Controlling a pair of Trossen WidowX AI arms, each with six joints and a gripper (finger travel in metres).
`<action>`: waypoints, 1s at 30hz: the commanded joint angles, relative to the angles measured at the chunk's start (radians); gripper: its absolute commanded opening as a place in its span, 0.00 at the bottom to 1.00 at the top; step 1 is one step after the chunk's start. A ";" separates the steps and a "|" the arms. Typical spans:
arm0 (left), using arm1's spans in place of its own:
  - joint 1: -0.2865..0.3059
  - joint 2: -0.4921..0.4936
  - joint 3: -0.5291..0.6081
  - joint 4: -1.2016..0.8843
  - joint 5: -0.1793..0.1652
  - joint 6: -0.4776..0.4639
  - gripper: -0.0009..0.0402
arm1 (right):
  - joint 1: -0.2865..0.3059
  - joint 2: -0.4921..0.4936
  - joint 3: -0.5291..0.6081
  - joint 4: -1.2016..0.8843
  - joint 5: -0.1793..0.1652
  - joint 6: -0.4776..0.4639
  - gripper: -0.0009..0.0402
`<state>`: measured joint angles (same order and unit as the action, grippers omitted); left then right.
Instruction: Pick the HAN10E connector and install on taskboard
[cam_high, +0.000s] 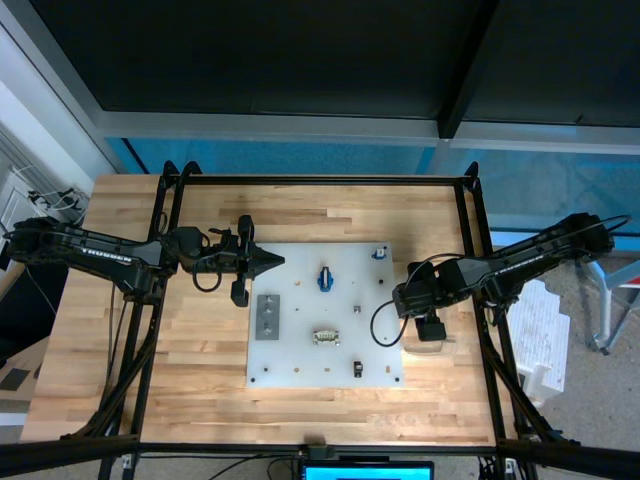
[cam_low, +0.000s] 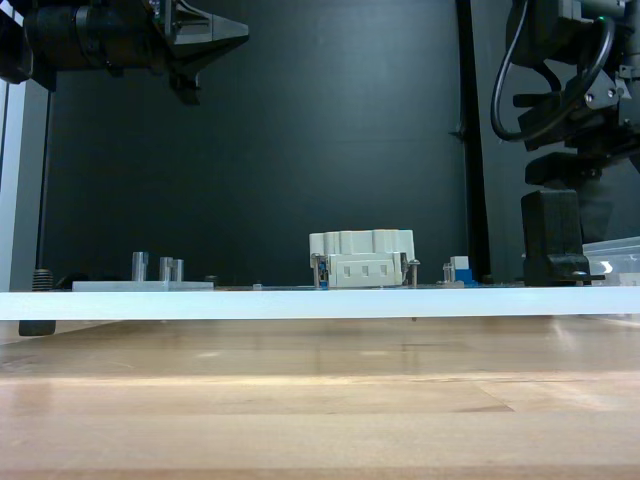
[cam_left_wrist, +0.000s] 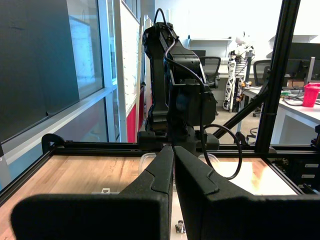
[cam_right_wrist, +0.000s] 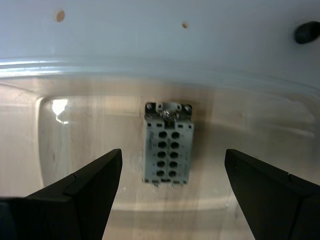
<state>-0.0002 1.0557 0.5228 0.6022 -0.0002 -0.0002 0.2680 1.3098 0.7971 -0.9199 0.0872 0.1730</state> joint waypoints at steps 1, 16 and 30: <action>0.000 0.000 0.000 0.000 0.000 0.000 0.02 | 0.000 0.009 -0.025 0.032 0.000 -0.002 0.72; 0.000 0.000 0.000 0.000 0.000 0.000 0.02 | -0.002 0.040 -0.078 0.107 -0.003 -0.003 0.72; 0.000 0.000 0.000 0.000 0.000 0.000 0.02 | -0.008 0.041 -0.087 0.119 -0.008 -0.005 0.59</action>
<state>-0.0002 1.0557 0.5228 0.6025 -0.0002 0.0002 0.2607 1.3510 0.7113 -0.8013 0.0780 0.1673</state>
